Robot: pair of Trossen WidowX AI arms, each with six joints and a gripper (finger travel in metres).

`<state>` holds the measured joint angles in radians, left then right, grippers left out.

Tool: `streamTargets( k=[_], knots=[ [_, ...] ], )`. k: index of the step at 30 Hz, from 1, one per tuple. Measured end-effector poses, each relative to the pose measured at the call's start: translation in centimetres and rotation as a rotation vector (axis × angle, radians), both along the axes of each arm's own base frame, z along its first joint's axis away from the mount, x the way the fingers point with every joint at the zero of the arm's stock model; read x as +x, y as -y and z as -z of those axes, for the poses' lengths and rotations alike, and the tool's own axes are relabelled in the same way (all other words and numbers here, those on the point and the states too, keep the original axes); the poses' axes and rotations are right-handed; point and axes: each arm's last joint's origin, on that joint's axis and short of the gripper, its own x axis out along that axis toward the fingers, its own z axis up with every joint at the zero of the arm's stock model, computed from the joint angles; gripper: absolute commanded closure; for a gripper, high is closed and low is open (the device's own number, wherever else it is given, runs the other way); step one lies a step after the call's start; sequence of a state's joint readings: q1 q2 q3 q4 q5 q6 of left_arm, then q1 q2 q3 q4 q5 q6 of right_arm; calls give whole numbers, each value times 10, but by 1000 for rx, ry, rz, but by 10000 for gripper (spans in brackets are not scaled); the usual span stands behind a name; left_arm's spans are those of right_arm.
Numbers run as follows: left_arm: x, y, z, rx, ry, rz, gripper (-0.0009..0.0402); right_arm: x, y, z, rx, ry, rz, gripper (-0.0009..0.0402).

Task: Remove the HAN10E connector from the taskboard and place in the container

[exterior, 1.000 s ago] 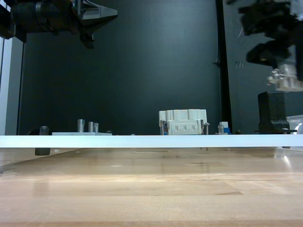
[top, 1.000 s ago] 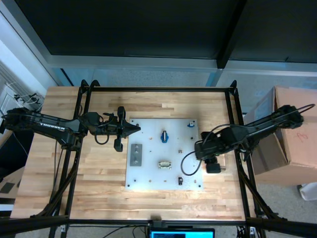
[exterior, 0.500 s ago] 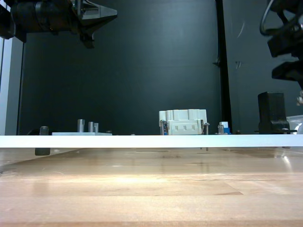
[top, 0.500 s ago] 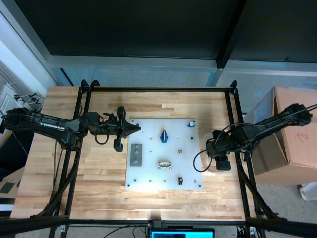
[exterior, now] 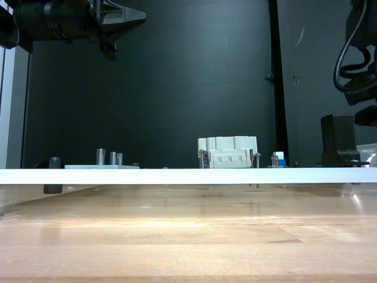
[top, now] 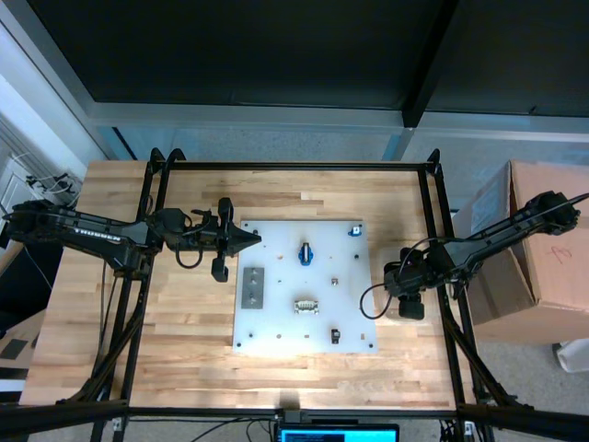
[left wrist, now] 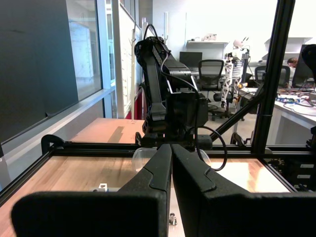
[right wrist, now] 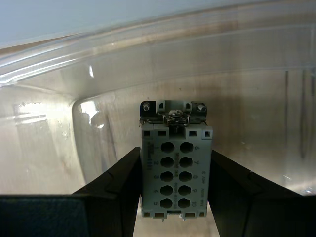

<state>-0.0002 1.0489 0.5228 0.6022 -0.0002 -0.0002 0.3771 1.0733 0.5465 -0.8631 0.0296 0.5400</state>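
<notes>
High view: shows the left gripper (top: pixel 248 238) by the far-left corner of the taskboard (top: pixel 276 322), and the right gripper (top: pixel 411 304) beyond the board's right edge; also shows a pale connector base (top: pixel 306 306) seated mid-board. Gives no reading of either grip from this angle. Low view: places the left gripper high above the board's left end, tips together; cuts off the right gripper at the frame edge, jaw state not readable here; shows the pale base upright on the board beside a black block (exterior: pixel 340 140). Left wrist view: confirms the left fingers (left wrist: pixel 153 173) pressed together on nothing, pointing across at the right arm (left wrist: pixel 168 98). Right wrist view: shows the HAN10E connector (right wrist: pixel 176 168) clamped upright between the right fingers (right wrist: pixel 118 182), clear of the board and hanging within the walls of the clear container (right wrist: pixel 49 148). Step in hand, by judgement: placing, with extraction done. Next move calls for a short lowering and a clean release, with no drag against the wall. Cannot tell whether the connector's lower end touches the container floor; hides the far side of the part.
</notes>
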Motion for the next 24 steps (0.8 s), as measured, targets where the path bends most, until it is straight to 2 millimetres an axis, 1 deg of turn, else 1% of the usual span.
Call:
streamTargets(
  k=[3,7,12,14,17,21,24],
  knots=[
    [0,0,0,0,0,0,393,-2,1,5,2,-9,29,188],
    [0,0,0,0,0,0,393,-3,1,7,8,-17,53,137],
    [0,0,0,0,0,0,393,-2,-1,3,16,-13,50,92],
    [0,0,0,0,0,0,393,-1,-1,-2,12,-16,48,83],
    [0,0,0,0,0,0,393,1,-2,-14,9,-21,47,83],
    [0,0,0,0,0,0,393,5,-3,-35,2,-21,20,92],
    [0,0,0,0,0,0,393,8,-5,-52,0,0,-17,106]
  ],
)
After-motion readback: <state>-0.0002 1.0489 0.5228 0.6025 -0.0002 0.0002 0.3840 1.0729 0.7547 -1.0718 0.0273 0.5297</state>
